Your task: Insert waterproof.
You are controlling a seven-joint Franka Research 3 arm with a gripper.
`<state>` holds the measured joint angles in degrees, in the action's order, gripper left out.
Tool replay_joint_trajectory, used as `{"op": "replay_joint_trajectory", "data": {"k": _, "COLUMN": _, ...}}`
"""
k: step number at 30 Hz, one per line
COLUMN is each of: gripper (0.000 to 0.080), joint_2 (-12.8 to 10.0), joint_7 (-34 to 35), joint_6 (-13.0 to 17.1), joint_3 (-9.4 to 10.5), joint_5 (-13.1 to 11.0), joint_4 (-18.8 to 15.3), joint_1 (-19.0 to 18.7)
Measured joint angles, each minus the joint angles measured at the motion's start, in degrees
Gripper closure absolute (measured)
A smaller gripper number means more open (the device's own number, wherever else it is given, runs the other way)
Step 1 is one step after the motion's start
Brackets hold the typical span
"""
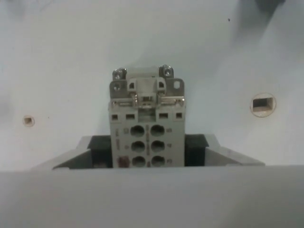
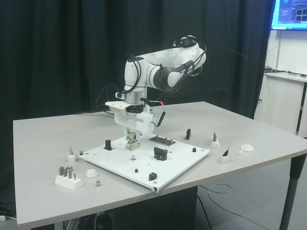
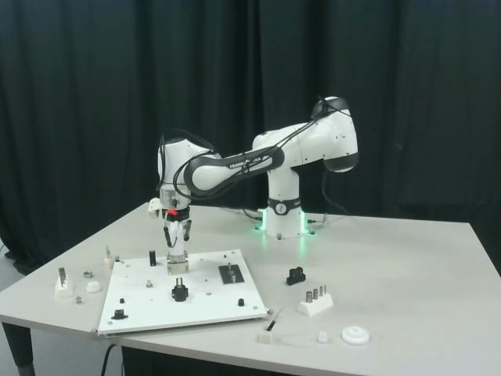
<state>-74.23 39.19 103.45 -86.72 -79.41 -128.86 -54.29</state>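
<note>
Wrist view: the tool (image 1: 148, 154) points straight down over a white board (image 1: 61, 61). Its fingers are clamped on a grey connector block (image 1: 146, 124), the waterproof part, which stands upright against the board. The block's face shows six round sockets in two columns of three, and a metal latch with two screws sits at its far end. Two small square holes lie in the board, one on each side of the block and well apart from it.

First room view: the white arm (image 2: 160, 72) reaches out from its base, bends at the elbow and drops its wrist vertically onto the board (image 2: 187, 160), near the board's back-left part. The board sits mid-desk; the grey desk (image 2: 43, 139) has wide bare margins behind and to the left. Four black fixtures stand on the board.

Second room view: the arm (image 3: 235, 168) stretches sideways from its base, tool (image 3: 177, 252) down at the board's far edge. A white holder (image 3: 315, 304) carrying three pegs stands off the board, near the desk's front.
</note>
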Motion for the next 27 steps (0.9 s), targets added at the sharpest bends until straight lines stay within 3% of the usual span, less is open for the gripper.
{"op": "replay_joint_trajectory", "data": {"k": 27, "gripper": 0.0491, "joint_2": -0.1, "joint_7": 1.3, "joint_6": 0.3, "joint_3": 0.02, "joint_5": -0.8, "joint_4": -0.2, "joint_1": 0.1}}
